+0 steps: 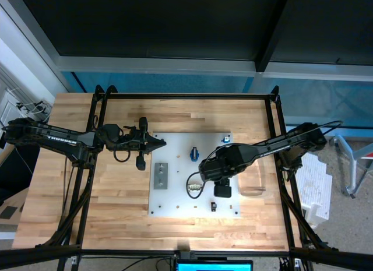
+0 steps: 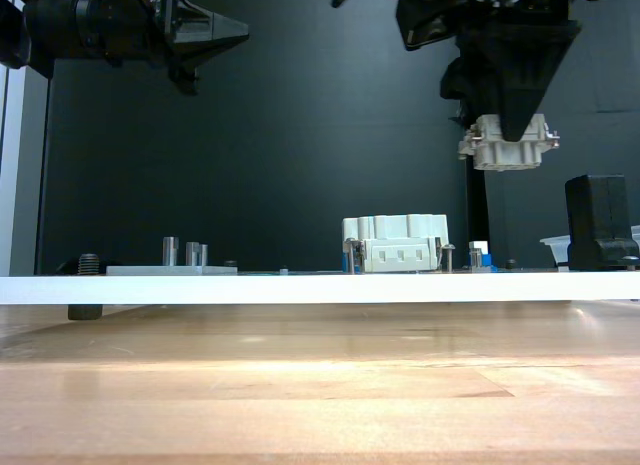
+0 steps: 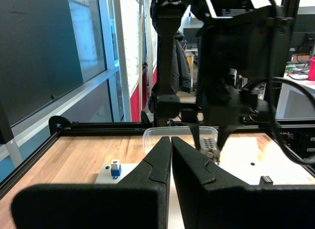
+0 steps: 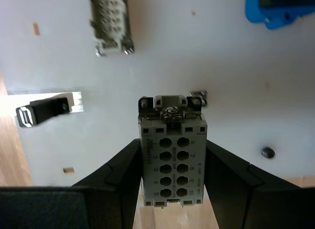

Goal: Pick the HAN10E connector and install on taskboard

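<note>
The HAN10E connector [image 4: 172, 162], a pale beige block with numbered contact holes, sits between the fingers of my right gripper [image 4: 173, 145], which is shut on it. In the low view the connector [image 2: 510, 145] hangs well above the white taskboard [image 2: 300, 288], to the right of a matching pale socket [image 2: 395, 243] mounted on the board. From above, my right gripper [image 1: 210, 175] is over the taskboard [image 1: 175, 201] and hides the held connector. My left gripper [image 1: 158, 143] is shut on nothing and hovers high at the board's far-left edge.
On the board stand a blue part [image 1: 194, 153], a grey metal block [image 1: 161, 175], the pale socket [image 1: 195, 187] and small black parts [image 1: 214, 206]. A clear plastic tray [image 1: 256, 176] lies just right of the board. A black frame rail [image 1: 186, 97] surrounds the table.
</note>
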Available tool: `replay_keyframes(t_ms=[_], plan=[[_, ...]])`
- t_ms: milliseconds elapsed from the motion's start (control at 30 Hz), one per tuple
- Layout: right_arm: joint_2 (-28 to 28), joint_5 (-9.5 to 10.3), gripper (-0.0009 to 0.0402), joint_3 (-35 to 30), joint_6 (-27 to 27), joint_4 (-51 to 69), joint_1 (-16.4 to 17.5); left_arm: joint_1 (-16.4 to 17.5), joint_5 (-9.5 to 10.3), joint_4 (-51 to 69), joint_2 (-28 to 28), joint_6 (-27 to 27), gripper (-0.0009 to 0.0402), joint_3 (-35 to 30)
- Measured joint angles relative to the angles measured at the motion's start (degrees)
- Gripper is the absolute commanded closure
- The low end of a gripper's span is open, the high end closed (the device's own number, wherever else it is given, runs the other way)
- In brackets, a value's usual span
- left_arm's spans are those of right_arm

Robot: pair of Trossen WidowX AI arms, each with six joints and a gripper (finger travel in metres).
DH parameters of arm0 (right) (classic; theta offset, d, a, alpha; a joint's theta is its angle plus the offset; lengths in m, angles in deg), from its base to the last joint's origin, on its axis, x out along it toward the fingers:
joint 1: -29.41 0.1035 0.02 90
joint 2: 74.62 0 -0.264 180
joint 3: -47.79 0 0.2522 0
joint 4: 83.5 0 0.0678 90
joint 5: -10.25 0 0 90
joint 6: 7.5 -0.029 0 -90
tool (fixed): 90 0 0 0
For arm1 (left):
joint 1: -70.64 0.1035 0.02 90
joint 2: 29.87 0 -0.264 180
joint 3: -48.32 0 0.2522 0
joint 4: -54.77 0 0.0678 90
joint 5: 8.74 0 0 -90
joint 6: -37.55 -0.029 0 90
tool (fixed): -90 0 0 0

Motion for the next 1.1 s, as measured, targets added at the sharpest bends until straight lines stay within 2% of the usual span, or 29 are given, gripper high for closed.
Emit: replay_keyframes(t_ms=[600, 1100], plan=[[-13.6, 0.15, 0.0368, -14.4, 0.4, 0.4, 0.8, 0.0, 0.0, 0.0, 0.0, 0.0, 0.0392, 0.0], [-20.4, 0.13, 0.0368, -22.6, 2.0, 1.6, 0.7, 0.0, 0.0, 0.0, 0.0, 0.0, 0.0392, 0.0]])
